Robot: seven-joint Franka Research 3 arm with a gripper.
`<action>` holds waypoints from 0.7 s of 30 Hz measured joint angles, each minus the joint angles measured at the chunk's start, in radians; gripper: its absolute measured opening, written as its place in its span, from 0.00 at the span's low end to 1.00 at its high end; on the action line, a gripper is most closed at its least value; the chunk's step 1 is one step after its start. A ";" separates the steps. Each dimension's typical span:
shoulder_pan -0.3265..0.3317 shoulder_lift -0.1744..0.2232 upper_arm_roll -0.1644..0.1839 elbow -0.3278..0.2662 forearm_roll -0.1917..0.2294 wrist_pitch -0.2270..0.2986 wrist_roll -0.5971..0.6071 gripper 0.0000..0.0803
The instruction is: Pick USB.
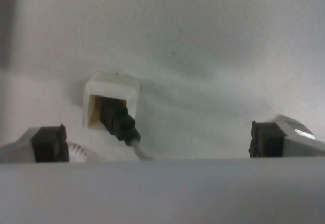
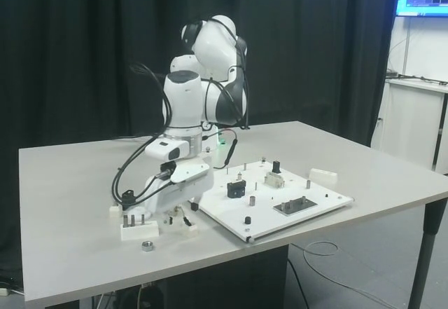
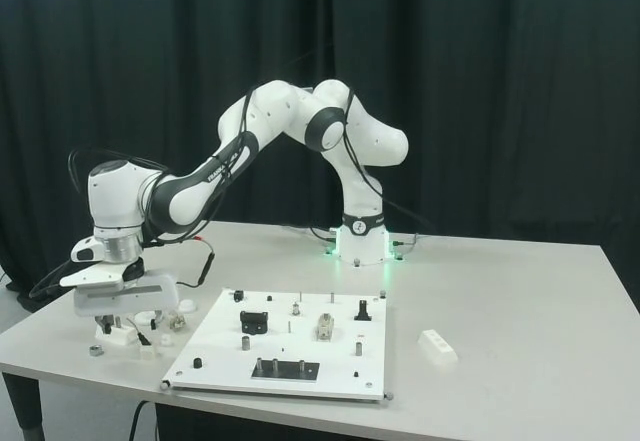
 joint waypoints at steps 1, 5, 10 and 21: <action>-0.001 0.001 0.000 0.001 0.000 -0.001 0.000 1.00; -0.002 0.005 0.000 0.005 0.000 -0.002 0.000 1.00; -0.002 0.007 0.000 0.007 0.000 -0.003 0.000 1.00; -0.002 0.008 0.001 0.007 0.001 -0.004 0.000 1.00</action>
